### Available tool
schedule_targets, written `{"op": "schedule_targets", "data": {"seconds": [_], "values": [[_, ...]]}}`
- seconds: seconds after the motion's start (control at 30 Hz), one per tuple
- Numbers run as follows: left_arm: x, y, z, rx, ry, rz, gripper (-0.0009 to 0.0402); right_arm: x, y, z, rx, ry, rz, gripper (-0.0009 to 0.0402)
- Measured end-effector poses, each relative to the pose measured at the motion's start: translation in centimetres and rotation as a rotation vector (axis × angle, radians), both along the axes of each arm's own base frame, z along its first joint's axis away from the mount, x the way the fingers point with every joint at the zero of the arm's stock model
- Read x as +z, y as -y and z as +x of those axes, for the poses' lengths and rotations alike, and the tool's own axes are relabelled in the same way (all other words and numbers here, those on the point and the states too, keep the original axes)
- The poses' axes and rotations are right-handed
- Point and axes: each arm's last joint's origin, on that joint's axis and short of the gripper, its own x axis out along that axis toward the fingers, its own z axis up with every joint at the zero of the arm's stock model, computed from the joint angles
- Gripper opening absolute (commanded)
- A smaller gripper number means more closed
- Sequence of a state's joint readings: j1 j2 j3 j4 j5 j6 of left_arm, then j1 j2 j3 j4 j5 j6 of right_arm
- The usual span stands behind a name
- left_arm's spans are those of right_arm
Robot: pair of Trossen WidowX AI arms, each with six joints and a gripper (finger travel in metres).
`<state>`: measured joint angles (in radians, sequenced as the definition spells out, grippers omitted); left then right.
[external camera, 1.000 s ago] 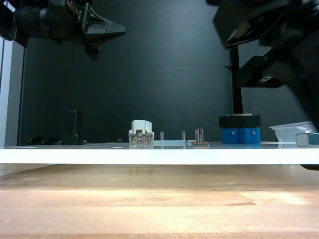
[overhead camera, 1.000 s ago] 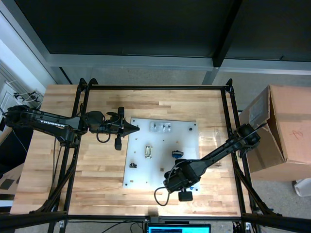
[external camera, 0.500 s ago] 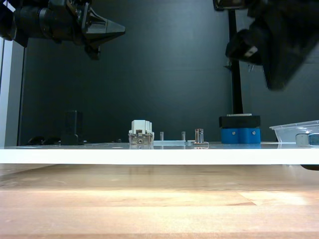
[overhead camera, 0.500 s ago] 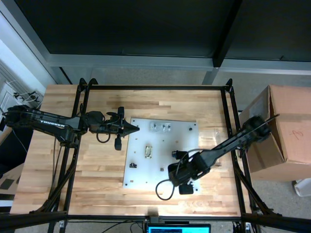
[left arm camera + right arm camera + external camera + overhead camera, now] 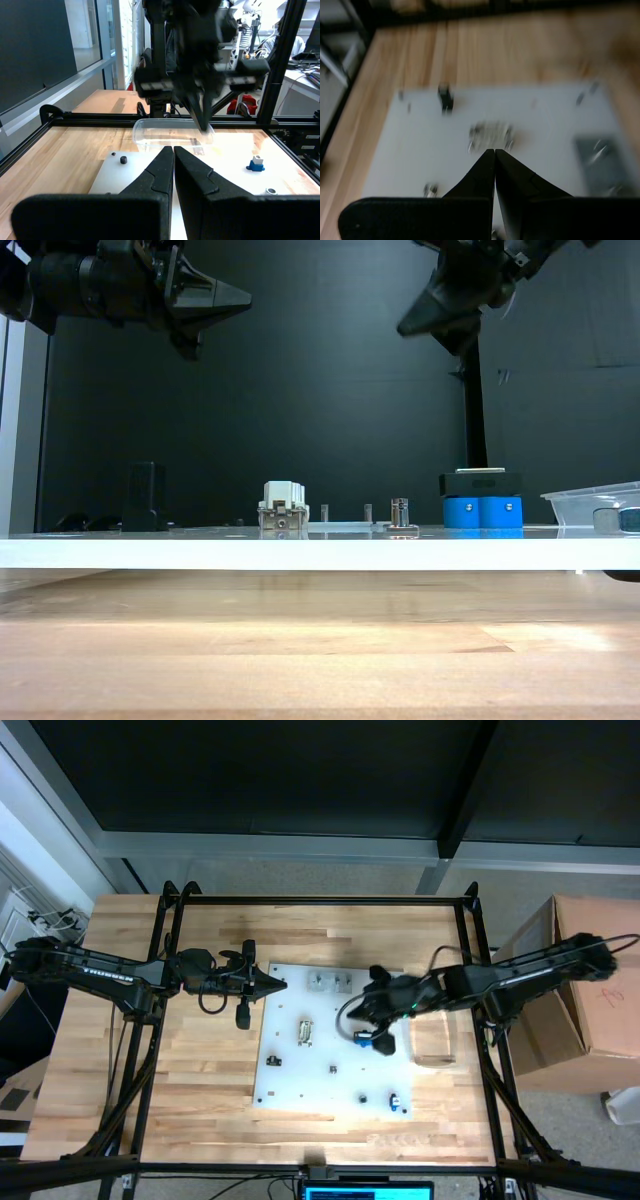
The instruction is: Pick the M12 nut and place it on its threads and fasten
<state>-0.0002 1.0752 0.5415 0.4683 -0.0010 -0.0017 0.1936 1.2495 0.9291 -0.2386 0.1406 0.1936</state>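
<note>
The M12 nut (image 5: 363,1099) looks to be sitting on its stud (image 5: 363,1102) at the near right edge of the white board (image 5: 300,1070), with nothing holding it. I can't tell how far down it's threaded. The right gripper (image 5: 494,151) is up above the board's far right part, fingers pinched together on nothing. The left gripper (image 5: 173,149) hangs high over the board's far left edge, also closed and empty.

As for handling, my guess is the nut is tiny, light, rigid and slick steel. I'd come straight down and pinch two opposite flats. Keep it level, since it'd probably cross-thread or pop out if tilted.
</note>
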Motion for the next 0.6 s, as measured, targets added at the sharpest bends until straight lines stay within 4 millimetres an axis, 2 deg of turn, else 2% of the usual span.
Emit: {"op": "schedule_targets", "data": {"seconds": [0.13, 0.3, 0.47, 0.6], "values": [[0.0, 0.0, 0.0, 0.000, 0.000, 0.000, 0.0000, 0.5, 2.0, -1.7, -0.019, 0.231, -0.028, 0.0000], [0.0, 0.0, 0.0, 0.000, 0.000, 0.000, 0.0000, -0.3, 3.8, -3.4, -0.014, 0.461, 0.002, 0.0000], [0.0, 0.0, 0.0, 0.000, 0.000, 0.000, 0.0000, -1.8, 5.1, -3.8, -0.063, 0.486, -0.008, 0.0000], [0.0, 0.0, 0.0, 0.000, 0.000, 0.000, 0.0000, -2.3, 5.5, -3.8, -0.073, 0.478, -0.034, 0.0000]]}}
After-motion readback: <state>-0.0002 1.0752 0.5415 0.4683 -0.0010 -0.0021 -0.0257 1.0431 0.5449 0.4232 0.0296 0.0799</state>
